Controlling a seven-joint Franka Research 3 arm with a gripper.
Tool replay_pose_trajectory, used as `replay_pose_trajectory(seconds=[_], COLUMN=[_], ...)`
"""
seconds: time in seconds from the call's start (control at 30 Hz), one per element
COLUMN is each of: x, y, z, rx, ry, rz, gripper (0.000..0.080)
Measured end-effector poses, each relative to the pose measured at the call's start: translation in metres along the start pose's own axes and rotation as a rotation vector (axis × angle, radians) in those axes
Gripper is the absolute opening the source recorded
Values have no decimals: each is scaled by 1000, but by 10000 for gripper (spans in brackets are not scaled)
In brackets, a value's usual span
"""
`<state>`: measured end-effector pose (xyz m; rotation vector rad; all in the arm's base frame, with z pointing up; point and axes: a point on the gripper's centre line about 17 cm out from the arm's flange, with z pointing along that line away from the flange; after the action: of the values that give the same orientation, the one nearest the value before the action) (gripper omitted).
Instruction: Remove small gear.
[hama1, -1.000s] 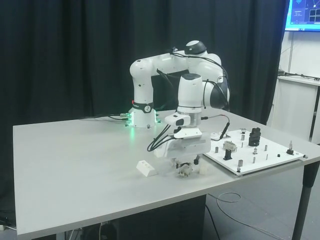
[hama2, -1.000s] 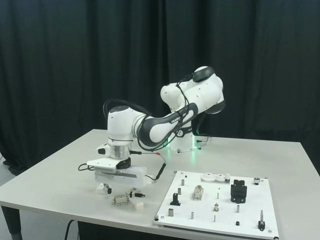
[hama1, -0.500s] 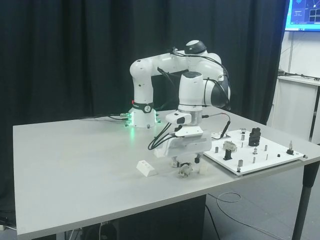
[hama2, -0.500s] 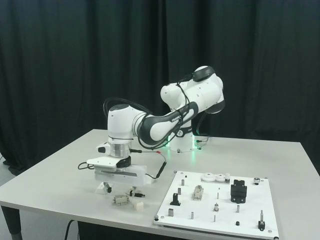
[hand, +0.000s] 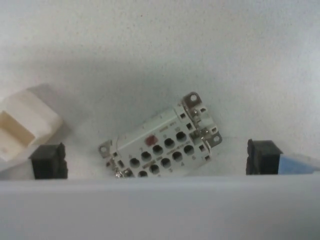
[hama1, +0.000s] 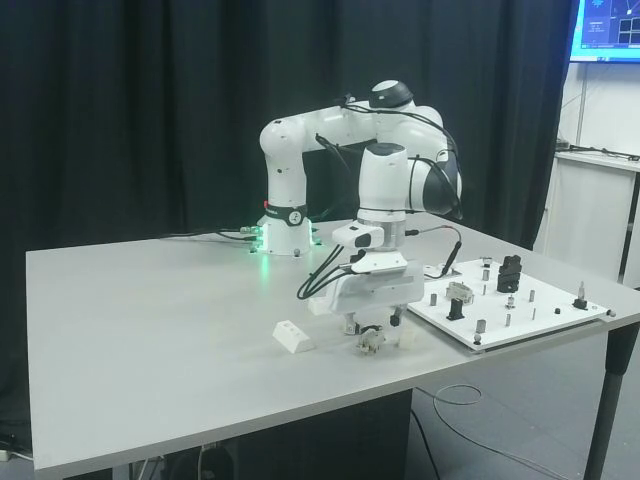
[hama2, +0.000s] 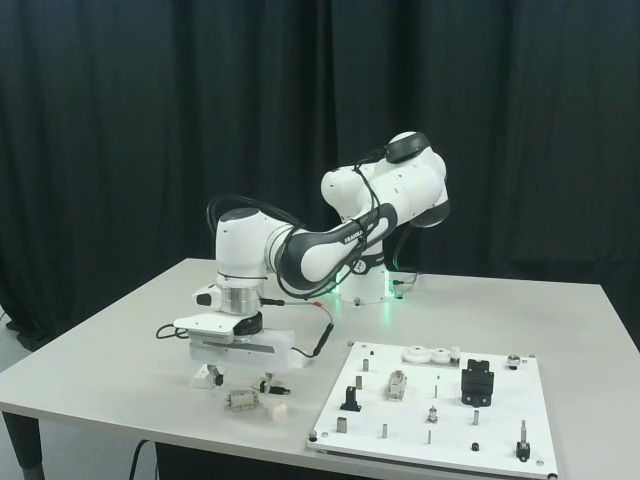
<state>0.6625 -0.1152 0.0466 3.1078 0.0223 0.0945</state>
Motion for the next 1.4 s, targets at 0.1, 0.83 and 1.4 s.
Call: replay_pose_trajectory(seconds=[0.1, 0.83, 1.4], x=[1, 5, -14], y=[-1, -3, -55], z=[0, -3, -27], rx=[0, 1, 74], ry=[1, 7, -76], rz=[2, 88, 276], gripper=[800, 800, 800])
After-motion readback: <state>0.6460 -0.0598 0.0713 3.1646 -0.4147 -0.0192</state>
